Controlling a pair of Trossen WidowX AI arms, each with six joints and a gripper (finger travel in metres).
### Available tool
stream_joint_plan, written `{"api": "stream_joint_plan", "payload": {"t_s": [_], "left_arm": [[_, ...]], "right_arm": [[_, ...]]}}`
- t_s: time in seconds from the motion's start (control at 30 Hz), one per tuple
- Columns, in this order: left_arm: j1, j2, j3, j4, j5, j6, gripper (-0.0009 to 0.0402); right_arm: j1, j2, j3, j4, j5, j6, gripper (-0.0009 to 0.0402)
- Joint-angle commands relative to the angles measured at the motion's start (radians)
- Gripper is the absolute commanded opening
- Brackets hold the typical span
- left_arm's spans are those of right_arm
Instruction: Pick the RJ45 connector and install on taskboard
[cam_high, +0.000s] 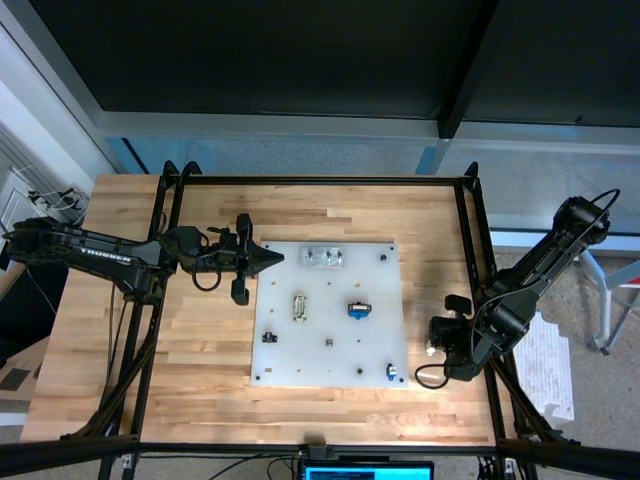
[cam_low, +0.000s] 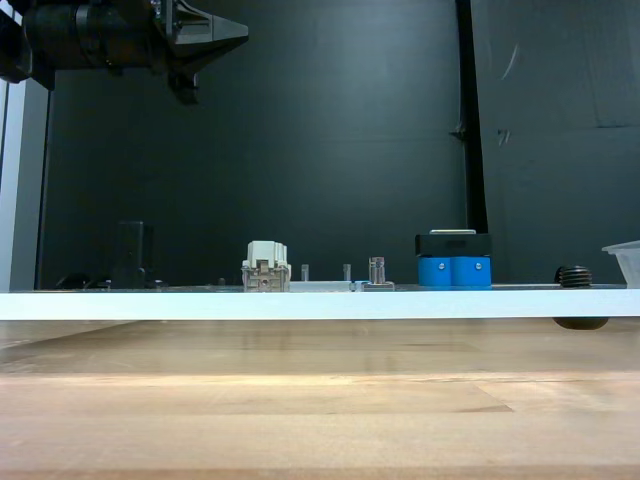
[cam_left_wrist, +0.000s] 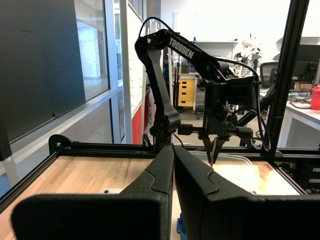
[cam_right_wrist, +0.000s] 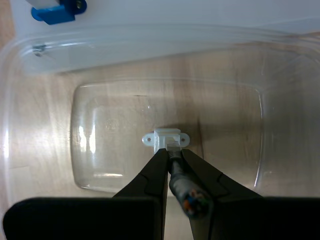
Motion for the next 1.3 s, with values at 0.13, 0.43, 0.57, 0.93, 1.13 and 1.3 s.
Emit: {"api": "stream_joint_plan", "payload": {"t_s": [0.13, 0.43, 0.57, 0.93, 1.13, 1.3], "left_arm": [[0.0, 0.0, 0.0, 0.0, 0.0, 0.0, 0.0], [0.0, 0.0, 0.0, 0.0, 0.0, 0.0, 0.0], [0.0, 0.0, 0.0, 0.0, 0.0, 0.0, 0.0], [0.0, 0.0, 0.0, 0.0, 0.0, 0.0, 0.0], [0.0, 0.0, 0.0, 0.0, 0.0, 0.0, 0.0], [0.0, 0.0, 0.0, 0.0, 0.0, 0.0, 0.0]], "right_arm": [[0.0, 0.0, 0.055, -0.058, 0.002, -0.001, 0.0], [0.0, 0.0, 0.172, -0.159, 0.001, 0.0, 0.0], [0.0, 0.002, 0.207, -0.174, 0.001, 0.0, 0.0], [-0.011, 0.067, 0.257, -0.173, 0.0, -0.005, 0.0], [-0.033, 0.141, 0.314, -0.172, 0.004, -0.031, 0.0], [-0.049, 0.206, 0.365, -0.149, 0.006, -0.059, 0.0]]}}
